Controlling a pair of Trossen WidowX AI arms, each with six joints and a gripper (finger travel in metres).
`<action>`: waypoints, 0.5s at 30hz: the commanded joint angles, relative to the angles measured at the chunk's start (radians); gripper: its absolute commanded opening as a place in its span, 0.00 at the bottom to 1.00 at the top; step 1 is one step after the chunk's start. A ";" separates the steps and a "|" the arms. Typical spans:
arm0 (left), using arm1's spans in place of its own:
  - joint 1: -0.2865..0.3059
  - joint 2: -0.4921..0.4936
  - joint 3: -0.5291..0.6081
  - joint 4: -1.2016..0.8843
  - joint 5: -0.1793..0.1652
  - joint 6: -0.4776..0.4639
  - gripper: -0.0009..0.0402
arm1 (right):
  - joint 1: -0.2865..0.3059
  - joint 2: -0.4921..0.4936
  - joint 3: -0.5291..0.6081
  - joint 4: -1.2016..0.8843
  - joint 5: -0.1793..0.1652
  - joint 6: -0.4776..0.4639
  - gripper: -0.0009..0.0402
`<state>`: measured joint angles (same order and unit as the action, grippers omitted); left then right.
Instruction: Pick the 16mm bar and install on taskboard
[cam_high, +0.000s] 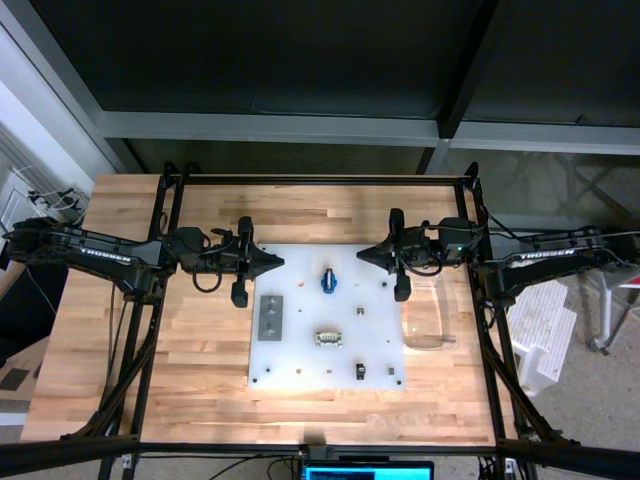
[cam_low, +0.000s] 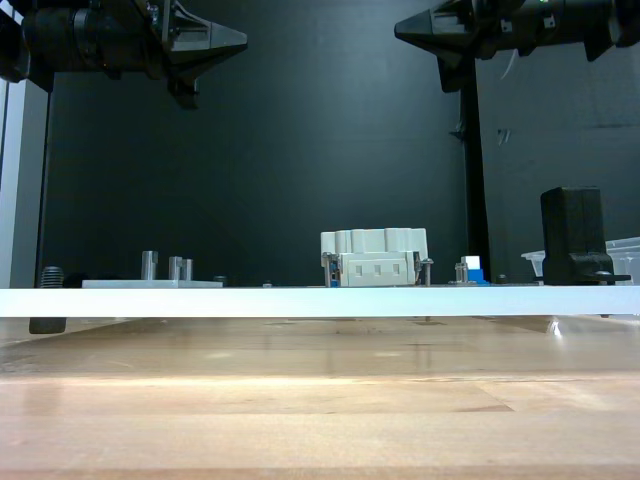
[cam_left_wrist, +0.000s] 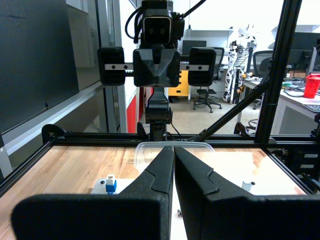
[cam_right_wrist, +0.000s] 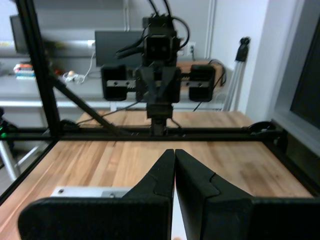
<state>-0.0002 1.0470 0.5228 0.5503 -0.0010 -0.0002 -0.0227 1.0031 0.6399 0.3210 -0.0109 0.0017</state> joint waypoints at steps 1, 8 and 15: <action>0.000 0.000 0.000 0.000 0.000 0.000 0.02 | -0.019 0.001 -0.022 0.028 -0.002 0.001 0.02; 0.000 0.000 0.000 0.000 0.000 0.000 0.02 | -0.021 0.001 -0.079 0.122 -0.009 0.019 0.02; 0.000 0.000 0.000 0.000 0.000 0.000 0.02 | -0.021 0.001 -0.092 0.127 -0.017 0.042 0.02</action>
